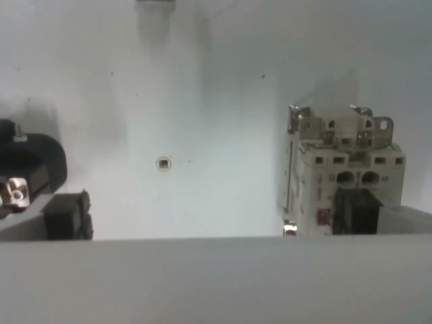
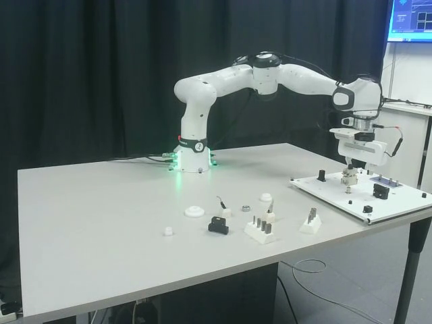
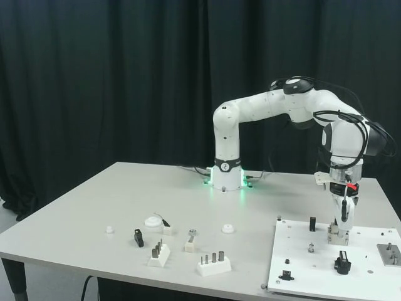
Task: Insert waterproof.
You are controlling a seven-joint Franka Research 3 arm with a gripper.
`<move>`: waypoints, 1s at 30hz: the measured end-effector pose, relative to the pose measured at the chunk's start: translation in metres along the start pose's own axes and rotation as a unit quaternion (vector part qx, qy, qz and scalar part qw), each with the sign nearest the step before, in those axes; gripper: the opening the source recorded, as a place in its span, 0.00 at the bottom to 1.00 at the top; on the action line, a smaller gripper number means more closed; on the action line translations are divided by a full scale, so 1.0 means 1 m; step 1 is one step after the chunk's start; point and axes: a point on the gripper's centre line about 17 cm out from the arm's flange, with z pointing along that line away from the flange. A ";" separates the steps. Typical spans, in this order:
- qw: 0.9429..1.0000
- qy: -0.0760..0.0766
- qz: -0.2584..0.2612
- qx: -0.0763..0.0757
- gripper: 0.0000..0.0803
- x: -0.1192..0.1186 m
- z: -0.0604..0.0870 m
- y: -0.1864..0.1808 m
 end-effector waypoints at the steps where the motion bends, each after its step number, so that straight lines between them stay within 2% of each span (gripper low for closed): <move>1: 1.000 0.000 0.000 0.000 1.00 0.000 0.000 0.000; 13: 1.000 0.000 0.000 0.000 1.00 0.000 0.001 0.000; 18: 1.000 -0.003 -0.001 0.002 1.00 -0.003 0.008 0.000; 24: 1.000 -0.003 -0.002 0.004 1.00 -0.003 0.006 -0.002; 30: 1.000 -0.004 -0.006 0.013 1.00 -0.002 0.002 -0.009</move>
